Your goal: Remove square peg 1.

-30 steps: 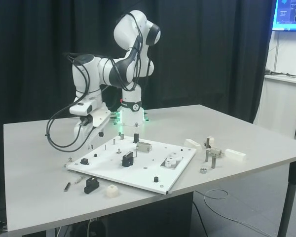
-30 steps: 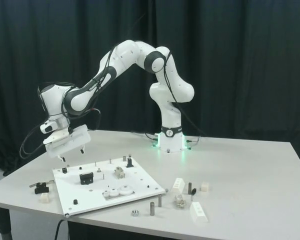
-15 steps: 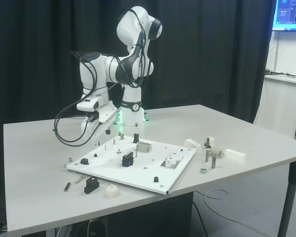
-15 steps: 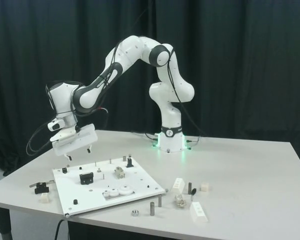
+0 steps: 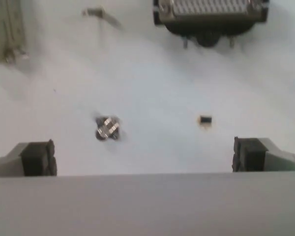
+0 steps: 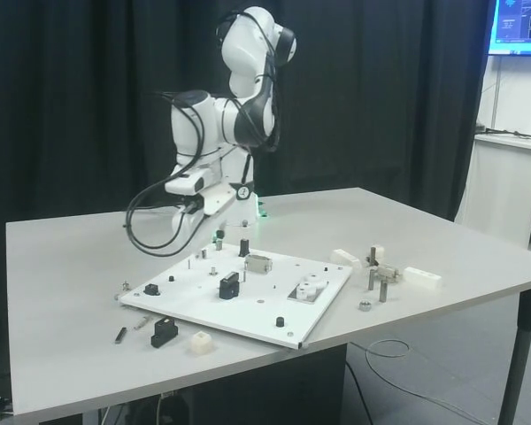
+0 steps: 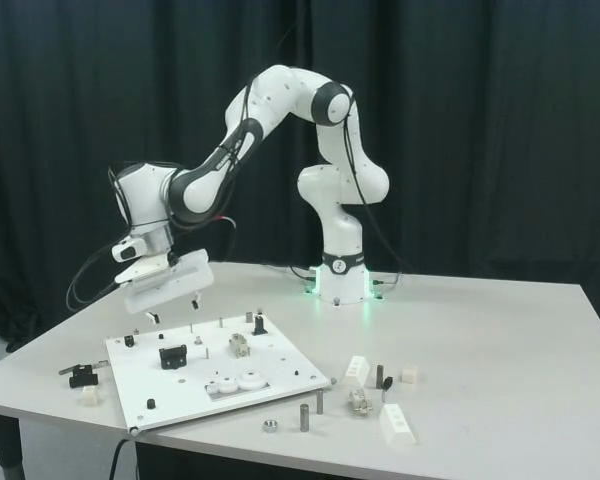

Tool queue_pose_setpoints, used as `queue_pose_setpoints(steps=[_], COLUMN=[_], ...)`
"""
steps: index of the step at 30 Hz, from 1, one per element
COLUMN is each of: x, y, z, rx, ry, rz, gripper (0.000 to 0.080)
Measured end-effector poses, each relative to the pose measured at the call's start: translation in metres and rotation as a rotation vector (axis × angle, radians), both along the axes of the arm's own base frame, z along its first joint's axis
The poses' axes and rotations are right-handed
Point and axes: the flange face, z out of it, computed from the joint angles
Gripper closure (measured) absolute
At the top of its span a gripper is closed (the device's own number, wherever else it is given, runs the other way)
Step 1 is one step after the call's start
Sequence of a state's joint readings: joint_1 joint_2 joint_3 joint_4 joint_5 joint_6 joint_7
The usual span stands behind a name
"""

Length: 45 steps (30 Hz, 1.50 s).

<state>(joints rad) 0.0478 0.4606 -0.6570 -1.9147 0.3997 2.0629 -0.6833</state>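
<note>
Gripper [image 7: 174,306] hangs above white board [image 7: 180,395], fingers [image 5: 38,158] spread wide, holding nothing. Small black peg [image 5: 205,119] at 1 o'clock from gripper centre, wrist view.

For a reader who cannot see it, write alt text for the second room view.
A white robot arm holds its open gripper above the far corner of a white board studded with small parts, on a grey table.
</note>
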Motion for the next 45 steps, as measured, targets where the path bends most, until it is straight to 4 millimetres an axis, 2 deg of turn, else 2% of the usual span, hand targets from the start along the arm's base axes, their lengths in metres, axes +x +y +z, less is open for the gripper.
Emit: queue_pose_setpoints(steps=[10,28,37,45], x=[0.006,0.007,0.006,0.0], y=[0.027,0.061,0.069,0.068], z=[0.0,-0.008,-0.014,-0.021], rx=[-0.018,-0.087,-0.113,-0.136], ry=[0.025,0.028,0.038,0.057], rz=[-0.173,-0.527,-0.717,-0.909], gripper=[0.0003,0.0003,0.0003,0.0003])
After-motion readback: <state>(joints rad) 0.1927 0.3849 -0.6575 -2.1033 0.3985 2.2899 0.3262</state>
